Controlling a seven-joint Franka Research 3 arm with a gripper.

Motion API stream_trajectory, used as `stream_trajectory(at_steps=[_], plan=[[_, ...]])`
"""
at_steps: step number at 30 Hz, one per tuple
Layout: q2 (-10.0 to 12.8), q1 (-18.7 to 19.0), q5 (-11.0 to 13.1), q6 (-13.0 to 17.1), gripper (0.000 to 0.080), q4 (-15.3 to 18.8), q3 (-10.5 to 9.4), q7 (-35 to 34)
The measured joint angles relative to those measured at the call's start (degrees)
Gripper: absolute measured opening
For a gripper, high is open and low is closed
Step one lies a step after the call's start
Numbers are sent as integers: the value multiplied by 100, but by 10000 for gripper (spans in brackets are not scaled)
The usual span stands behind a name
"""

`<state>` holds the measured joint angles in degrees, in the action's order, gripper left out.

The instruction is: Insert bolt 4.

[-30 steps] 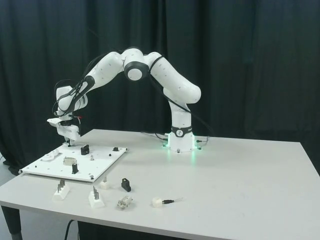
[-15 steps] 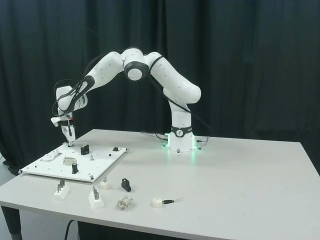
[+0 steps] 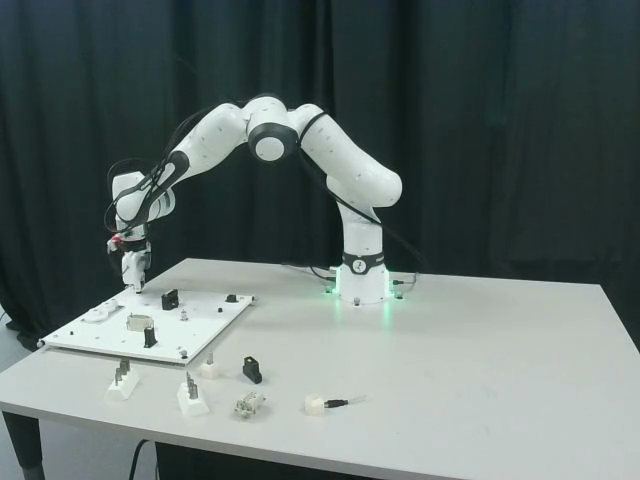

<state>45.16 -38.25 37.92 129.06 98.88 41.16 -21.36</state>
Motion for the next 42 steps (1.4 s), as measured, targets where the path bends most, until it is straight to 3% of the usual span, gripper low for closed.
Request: stream_trajectory(at_steps=[23, 42], plan=[[2, 15, 69, 19, 225, 2, -3, -3494], [3, 16, 112, 42, 225, 7, -4, -5428]])
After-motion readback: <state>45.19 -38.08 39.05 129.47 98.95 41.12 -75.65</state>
